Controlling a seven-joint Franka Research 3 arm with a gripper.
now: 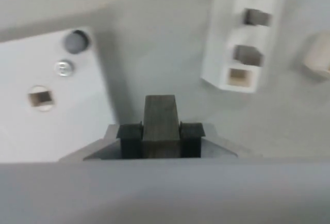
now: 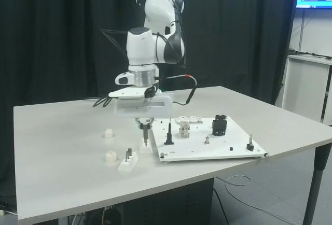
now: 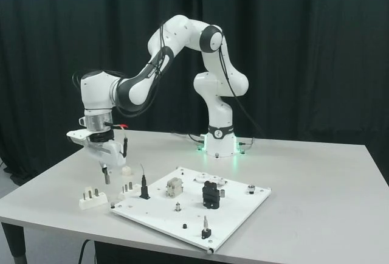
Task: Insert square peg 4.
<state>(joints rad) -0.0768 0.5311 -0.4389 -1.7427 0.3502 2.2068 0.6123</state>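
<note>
1. While the white Franka arm (image 3: 182, 39) arcs up from its base at the back of the grey table (image 3: 316, 173) and bends down toward the front corner, its wrist points pretty much straight down, with the pincer (image 1: 161, 131) hanging above the table surface.
2. The pincer's two black fingers (image 1: 130, 133) are closed in snug on a dark square peg (image 1: 160, 116), which sticks out below the fingertips, upright, its lower end clear of the table.
3. In the room views the peg hangs between the white assembly board (image 3: 237, 206) and a small white peg holder (image 3: 92, 202), just off the board's edge.
4. The wrist view shows a white holder block (image 1: 242, 33) with a row of square sockets near the peg, not touching it.
5. The board's corner in that view has a round grey plug (image 1: 76, 42), a screw head (image 1: 64, 68) and a small round insert with a square hole (image 1: 40, 98).
6. Two little white parts (image 2: 109, 156) sit loose on the table near the holder.
</note>
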